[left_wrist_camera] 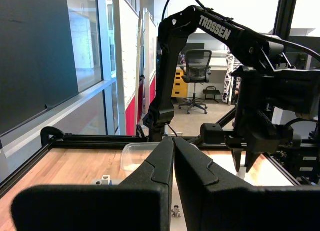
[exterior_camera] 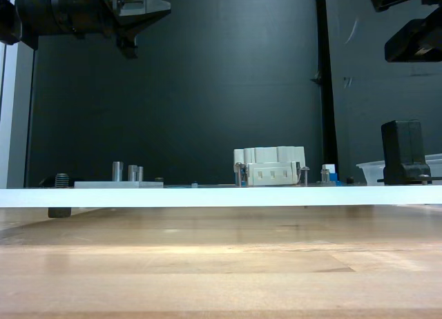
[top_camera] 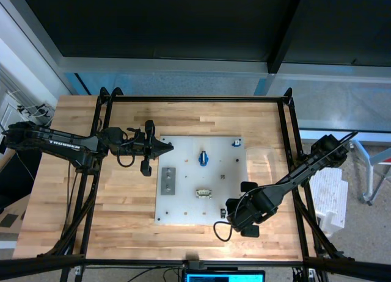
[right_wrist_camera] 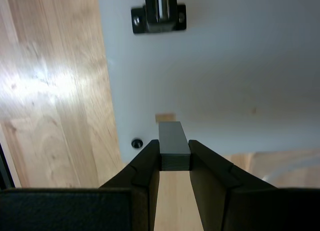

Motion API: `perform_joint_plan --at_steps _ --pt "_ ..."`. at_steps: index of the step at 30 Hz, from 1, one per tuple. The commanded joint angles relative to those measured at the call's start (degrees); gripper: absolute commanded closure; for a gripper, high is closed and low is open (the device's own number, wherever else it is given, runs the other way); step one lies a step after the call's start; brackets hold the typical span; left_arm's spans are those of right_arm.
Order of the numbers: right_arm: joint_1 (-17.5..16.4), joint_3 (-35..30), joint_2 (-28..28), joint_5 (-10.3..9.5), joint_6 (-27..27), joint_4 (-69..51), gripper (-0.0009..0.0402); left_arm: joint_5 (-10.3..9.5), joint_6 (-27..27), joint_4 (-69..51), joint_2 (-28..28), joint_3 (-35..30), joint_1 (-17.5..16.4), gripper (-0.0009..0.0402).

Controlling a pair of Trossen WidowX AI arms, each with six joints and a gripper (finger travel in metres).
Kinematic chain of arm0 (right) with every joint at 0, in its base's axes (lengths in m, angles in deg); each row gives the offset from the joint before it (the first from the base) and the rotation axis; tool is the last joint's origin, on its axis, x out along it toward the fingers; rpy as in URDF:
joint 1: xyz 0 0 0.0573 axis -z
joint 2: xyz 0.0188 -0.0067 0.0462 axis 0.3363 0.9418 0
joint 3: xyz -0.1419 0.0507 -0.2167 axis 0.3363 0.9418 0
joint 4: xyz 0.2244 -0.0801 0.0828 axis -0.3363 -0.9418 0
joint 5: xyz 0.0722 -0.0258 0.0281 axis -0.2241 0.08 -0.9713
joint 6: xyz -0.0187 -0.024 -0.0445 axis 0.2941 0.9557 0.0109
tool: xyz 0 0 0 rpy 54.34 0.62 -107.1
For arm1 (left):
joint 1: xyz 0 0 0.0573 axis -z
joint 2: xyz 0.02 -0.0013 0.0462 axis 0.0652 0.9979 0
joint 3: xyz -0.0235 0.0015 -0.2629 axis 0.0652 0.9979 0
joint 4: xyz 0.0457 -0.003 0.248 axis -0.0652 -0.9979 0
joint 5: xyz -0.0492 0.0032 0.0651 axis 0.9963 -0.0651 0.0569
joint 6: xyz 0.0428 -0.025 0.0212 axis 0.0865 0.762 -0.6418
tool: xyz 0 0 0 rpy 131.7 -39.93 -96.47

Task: Pick the 16mm bar and install on taskboard

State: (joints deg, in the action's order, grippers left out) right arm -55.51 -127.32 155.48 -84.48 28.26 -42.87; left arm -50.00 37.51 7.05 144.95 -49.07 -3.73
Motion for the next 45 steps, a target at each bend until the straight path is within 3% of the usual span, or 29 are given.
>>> perform_joint_plan --at_steps 1,26,45 --pt "-0.24 0.04 0.63 0.04 -0.02 -0.07 0.0391 0.00 0.00 0.00 0.02 0.00 0.00 0.0393" --pt "-0.90 0.15 1.51 1.68 1.27 0.22 0.0391 0.00 0.00 0.00 0.02 0.00 -0.02 0.0393" --pt "-1.05 0.48 1.51 1.42 1.27 0.85 0.0391 0.00 0.00 0.00 0.02 0.00 -0.02 0.0393"
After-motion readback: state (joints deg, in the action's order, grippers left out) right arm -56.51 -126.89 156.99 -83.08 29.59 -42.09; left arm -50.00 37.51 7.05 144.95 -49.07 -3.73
